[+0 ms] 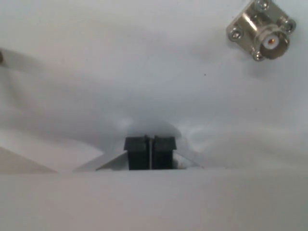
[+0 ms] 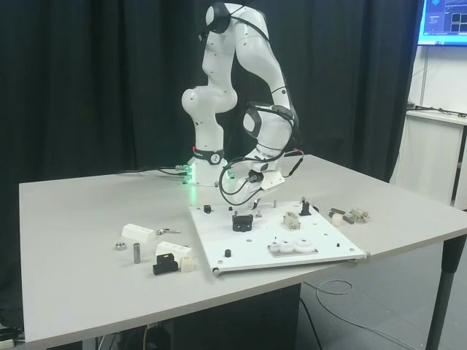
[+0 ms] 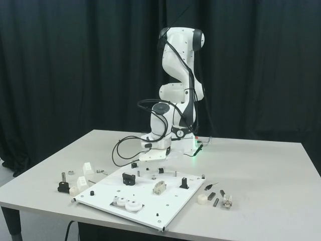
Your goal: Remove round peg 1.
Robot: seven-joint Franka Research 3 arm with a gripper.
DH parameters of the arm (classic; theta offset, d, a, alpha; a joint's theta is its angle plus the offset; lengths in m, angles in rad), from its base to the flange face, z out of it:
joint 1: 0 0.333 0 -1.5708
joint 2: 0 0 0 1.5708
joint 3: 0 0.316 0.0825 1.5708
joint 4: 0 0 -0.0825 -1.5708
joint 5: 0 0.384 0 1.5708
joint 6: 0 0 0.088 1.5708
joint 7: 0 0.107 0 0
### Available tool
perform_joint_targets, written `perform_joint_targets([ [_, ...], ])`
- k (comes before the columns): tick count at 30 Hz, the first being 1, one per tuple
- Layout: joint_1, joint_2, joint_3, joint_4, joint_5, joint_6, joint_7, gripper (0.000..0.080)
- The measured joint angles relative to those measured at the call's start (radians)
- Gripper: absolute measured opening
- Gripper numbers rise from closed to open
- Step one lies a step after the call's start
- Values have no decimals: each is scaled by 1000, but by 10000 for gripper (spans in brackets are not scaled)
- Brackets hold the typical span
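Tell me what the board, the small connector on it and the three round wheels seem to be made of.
Board: white, matt, probably plastic or painted sheet; flat, no glare.
Connector: bare metal, likely plated; shiny, with screws at its corners.
Wheels: white, probably plastic; dull, even surface.

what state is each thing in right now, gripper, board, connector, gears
gripper: fingers shut together, nothing visible between them, low over the board
white board: flat on the grey table
metal connector: screwed to the board
white gears: sitting side by side on the board
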State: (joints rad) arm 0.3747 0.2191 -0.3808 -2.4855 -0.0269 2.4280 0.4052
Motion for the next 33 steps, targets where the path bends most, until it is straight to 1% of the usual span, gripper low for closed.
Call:
perform_joint_targets([
  [13,0,-3,0,0,0,-4,0,29],
  [33,-7,-31,0,8,-5,-46,2,27],
])
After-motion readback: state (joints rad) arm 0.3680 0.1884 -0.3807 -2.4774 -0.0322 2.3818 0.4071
